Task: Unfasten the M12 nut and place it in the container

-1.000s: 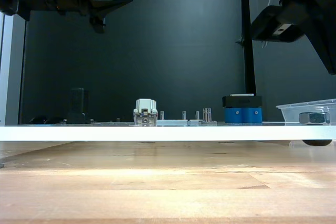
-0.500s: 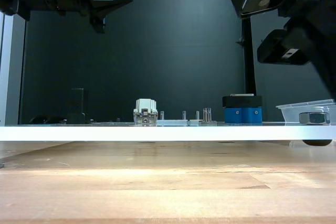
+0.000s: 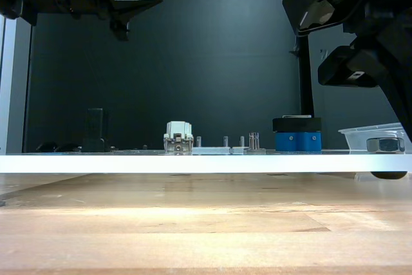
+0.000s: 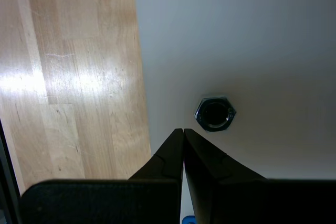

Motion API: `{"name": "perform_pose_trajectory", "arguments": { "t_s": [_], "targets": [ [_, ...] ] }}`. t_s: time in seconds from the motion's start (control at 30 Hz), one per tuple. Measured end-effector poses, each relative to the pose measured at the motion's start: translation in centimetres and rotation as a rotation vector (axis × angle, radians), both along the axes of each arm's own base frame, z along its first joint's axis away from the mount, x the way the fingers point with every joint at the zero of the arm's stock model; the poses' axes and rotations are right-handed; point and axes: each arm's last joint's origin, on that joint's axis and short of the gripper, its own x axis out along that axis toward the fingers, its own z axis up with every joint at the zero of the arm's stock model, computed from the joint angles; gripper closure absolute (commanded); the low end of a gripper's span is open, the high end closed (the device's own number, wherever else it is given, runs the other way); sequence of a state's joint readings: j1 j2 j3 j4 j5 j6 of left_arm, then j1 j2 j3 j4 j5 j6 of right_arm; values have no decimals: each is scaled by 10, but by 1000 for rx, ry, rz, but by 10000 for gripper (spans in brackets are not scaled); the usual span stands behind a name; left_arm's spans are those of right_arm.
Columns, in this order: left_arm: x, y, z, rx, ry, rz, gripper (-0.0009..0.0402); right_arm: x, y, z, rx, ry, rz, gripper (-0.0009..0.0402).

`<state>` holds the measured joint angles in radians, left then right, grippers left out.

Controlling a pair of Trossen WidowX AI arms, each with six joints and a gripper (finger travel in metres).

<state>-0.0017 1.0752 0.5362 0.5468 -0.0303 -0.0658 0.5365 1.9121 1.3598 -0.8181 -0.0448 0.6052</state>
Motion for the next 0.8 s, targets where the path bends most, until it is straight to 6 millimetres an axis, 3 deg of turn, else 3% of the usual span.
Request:
{"name": "perform_pose_trajectory", "arguments": {
  "t_s": [0.6,0.8],
  "targets": [
    [0,0,0,0,0,0,393,-1,-4,-1,-60,-6,-5,394],
    [0,0,0,0,0,0,393,-7,-17,14,-322,-68,-96,393]
  ]
}}
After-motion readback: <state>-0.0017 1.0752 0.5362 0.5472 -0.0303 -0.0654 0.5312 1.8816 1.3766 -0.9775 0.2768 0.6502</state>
